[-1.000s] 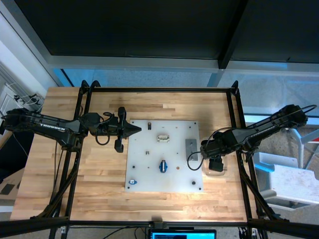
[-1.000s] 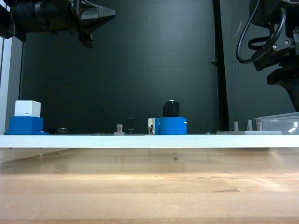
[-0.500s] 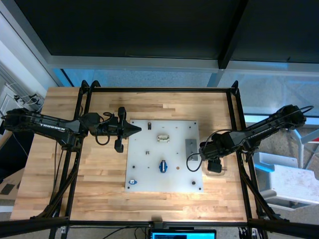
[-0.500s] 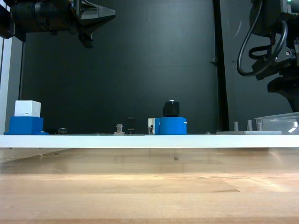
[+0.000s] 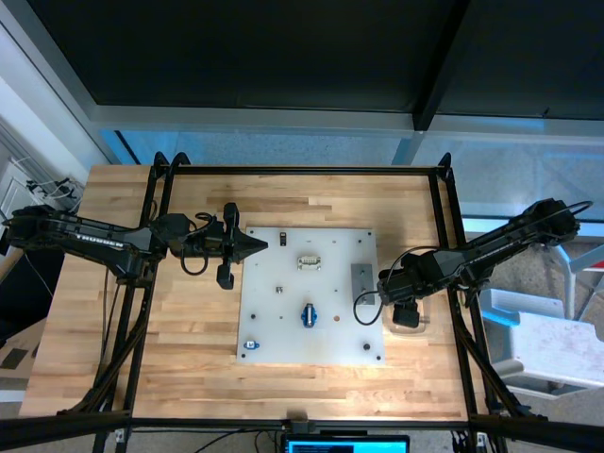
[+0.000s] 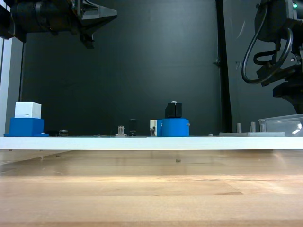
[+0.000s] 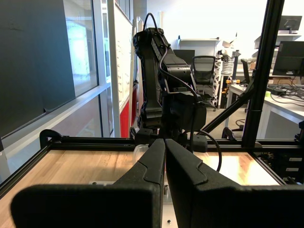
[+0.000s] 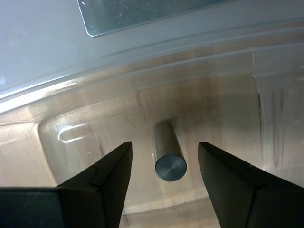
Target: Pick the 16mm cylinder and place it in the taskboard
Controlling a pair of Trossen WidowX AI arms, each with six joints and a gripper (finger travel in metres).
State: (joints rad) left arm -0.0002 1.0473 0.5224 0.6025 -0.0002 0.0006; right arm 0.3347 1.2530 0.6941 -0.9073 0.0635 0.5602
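Here the right tool (image 8: 163,143) hangs with its jaws apart above the clear tray (image 8: 228,109), which sits on the surface just off the right edge of the taskboard (image 5: 283,321). The 16mm cylinder (image 8: 168,152) lies on its side on the tray floor, a dull grey metal rod with one flat end face turned toward the wrist camera. It sits in the gap between the two fingers, one to either side, touching neither. Its long axis runs along the tool's line of sight and across the line on which the jaws close, so the pads should meet its curved flanks, not its ends. From the low view the tool is above the tray rim, so I judge that a straight drop comes before any closing. The rod looks a little nearer one finger, so a small sideways trim may help. Beyond the tray wall is the grey metal block (image 5: 363,280) on the board's right side. The right arm is plainly the nearer. The left tool (image 7: 165,142), jaws together, is held high over the board's left edge, well apart from the tray.
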